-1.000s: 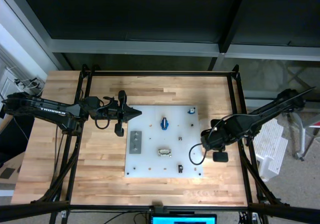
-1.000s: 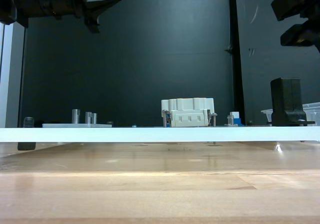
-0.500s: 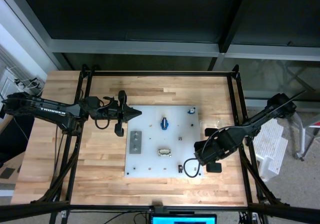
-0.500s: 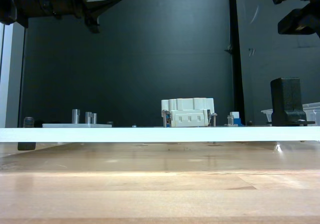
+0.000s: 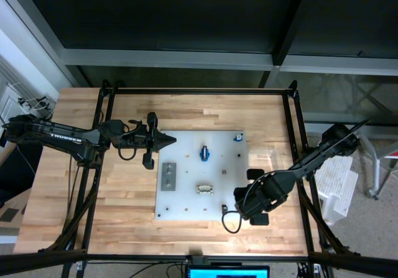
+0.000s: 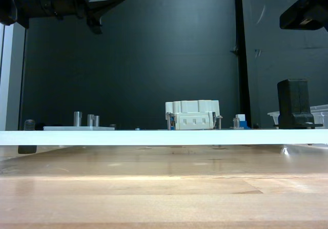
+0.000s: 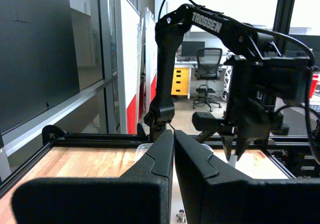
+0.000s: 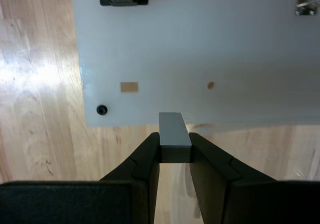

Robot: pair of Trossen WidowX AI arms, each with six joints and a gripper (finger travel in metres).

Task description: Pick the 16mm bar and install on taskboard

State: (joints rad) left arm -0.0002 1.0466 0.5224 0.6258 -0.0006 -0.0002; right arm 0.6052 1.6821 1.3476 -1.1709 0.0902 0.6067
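Observation:
In the right wrist view my right gripper (image 8: pixel 175 143) is shut on the 16mm bar (image 8: pixel 174 128), a short grey block held upright between the fingers. It hangs above the edge of the white taskboard (image 8: pixel 240 48), clear of the small rectangular slot (image 8: pixel 129 86) in the board. From above, the right gripper (image 5: pixel 249 203) hovers over the board's (image 5: pixel 186 203) near right corner. My left gripper (image 5: pixel 168 140) is shut and empty, held high at the board's far left corner, and shows as closed fingers (image 7: pixel 165 154) in its wrist view.
The board carries a grey block with pegs (image 5: pixel 168 176), a beige connector (image 5: pixel 204 189), a blue part (image 5: pixel 204 153) and a black socket (image 5: pixel 224 209). A black frame rail (image 5: pixel 298 141) runs along the table's right side. A white bin (image 5: pixel 339 178) sits beyond it.
My right arm has swung toward the near edge and leftward with the bar, from beside the board's right edge to over its near right corner. The left arm has not moved.

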